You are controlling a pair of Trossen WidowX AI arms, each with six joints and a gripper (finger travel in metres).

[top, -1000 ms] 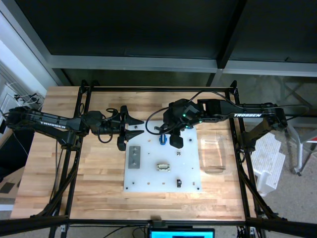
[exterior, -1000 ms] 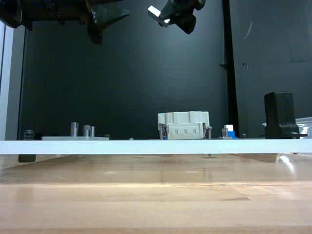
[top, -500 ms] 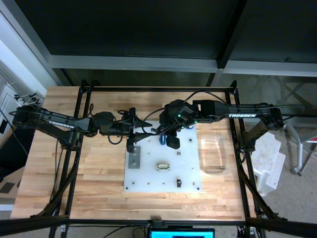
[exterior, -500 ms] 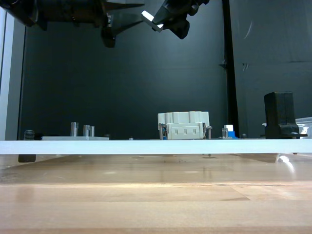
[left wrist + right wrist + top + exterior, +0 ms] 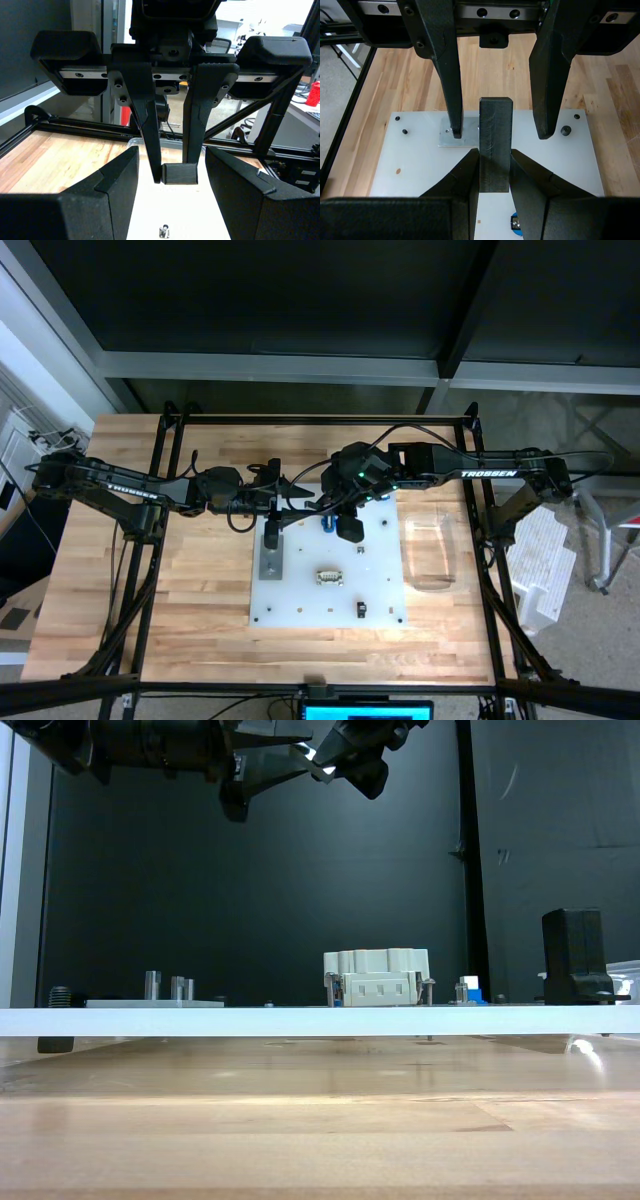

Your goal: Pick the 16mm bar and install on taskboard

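The 16mm bar (image 5: pixel 495 120) is a dark square-section bar, held high above the white taskboard (image 5: pixel 300 600) and clear of any seat. My right gripper (image 5: pixel 495 152) is shut on one end of it. In the left wrist view the bar (image 5: pixel 179 173) shows end-on between the right gripper's fingers (image 5: pixel 147 135). My left gripper (image 5: pixel 171 155) faces it, open, with its fingers (image 5: pixel 447 75) on either side of the bar's free end and apart from it. In the high view the left gripper (image 5: pixel 303 502) and right gripper (image 5: pixel 332 508) meet over the board's far edge.
On the board stand a grey metal plate with pegs (image 5: pixel 270 556), a white connector (image 5: pixel 330 578), a blue part (image 5: pixel 326 525) and a black block (image 5: pixel 361 610). A clear container (image 5: pixel 432 552) sits right of the board. A black frame rail runs along each side.
My left gripper has moved right until its open fingers flank the bar's free end. The right gripper shifted slightly left with the bar still in it.
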